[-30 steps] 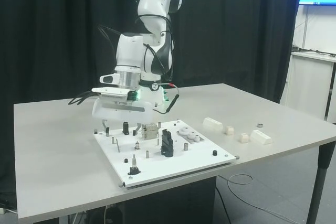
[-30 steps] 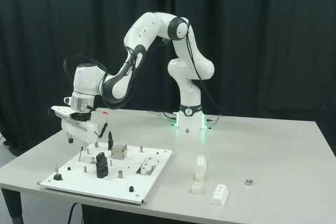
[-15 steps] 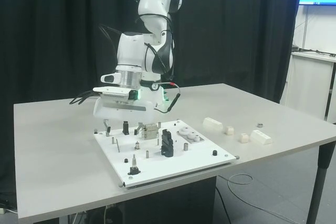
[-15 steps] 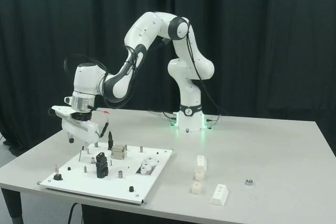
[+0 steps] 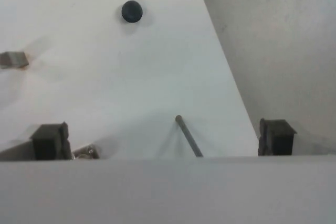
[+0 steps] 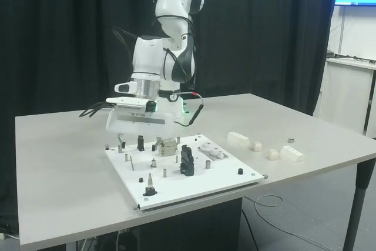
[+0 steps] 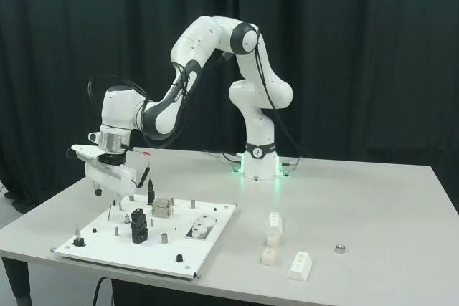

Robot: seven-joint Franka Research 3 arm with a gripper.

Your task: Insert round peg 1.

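A thin grey round peg (image 5: 188,136) stands slightly tilted on the white board (image 5: 157,66), between my two fingertips and below them. My gripper (image 5: 163,139) is open, its black fingers (image 5: 50,140) wide apart with nothing held. In the first room view the gripper (image 6: 138,141) hovers over the far left part of the board (image 6: 194,176), just behind the thin peg (image 6: 132,161). From the second room view the gripper (image 7: 115,193) hangs above that same peg (image 7: 109,211).
The board carries a black clamp block (image 6: 186,160), a grey metal block (image 6: 167,147), a peg on a black base (image 6: 150,187) and several short studs. White blocks (image 6: 238,139) and a small ring (image 6: 290,140) lie on the grey table to the right.
The gripper has risen slightly above the board, staying open. The thin peg and the other parts have not moved.
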